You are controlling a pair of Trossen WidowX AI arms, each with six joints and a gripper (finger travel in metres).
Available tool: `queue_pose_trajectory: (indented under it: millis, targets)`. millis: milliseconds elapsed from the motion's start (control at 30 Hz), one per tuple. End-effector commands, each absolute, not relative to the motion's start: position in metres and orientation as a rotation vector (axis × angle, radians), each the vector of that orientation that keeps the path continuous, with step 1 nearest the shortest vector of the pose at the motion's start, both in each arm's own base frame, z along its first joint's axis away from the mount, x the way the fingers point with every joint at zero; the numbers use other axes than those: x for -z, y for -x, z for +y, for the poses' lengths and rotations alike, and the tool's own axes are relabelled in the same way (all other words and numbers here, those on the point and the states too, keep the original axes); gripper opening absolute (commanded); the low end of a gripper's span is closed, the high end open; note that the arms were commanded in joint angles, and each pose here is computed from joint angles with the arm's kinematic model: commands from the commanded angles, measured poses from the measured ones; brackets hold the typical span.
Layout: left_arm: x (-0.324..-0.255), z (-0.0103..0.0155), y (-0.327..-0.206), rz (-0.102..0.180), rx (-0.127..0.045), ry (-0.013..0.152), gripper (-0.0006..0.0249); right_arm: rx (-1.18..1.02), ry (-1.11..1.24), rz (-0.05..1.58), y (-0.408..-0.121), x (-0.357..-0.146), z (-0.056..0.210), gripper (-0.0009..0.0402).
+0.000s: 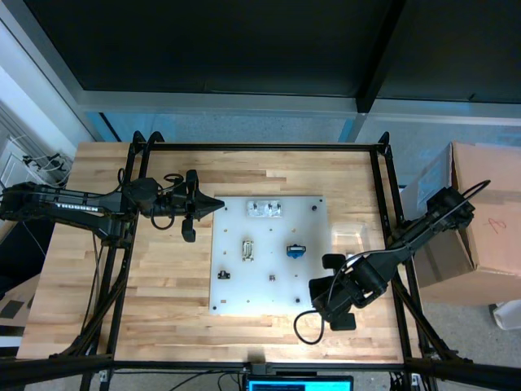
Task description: Pick the RJ45 connector and install on the taskboard
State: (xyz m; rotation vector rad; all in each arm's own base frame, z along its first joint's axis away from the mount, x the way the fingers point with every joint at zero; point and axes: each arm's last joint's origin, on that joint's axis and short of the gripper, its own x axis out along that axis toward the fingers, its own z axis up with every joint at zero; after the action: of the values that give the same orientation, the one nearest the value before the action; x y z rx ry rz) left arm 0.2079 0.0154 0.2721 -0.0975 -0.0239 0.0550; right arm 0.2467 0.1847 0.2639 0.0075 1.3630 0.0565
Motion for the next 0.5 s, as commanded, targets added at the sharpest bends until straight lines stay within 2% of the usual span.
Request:
queue_pose_trajectory:
  millis: [33, 500]
  targets:
    - [-0.2722, 0.0155, -0.2079, -0.025, -0.055, 0.098, 0.0, -0.053, -0.01, 1.369, -0.2458, -0.2614, 0.1885, 0.0]
    - [-0.2721, 0.0155, -0.2079, -0.024, -0.055, 0.098, 0.0, -0.06, -0.021, 1.356, -0.2447, -0.2616, 0.1923, 0.0]
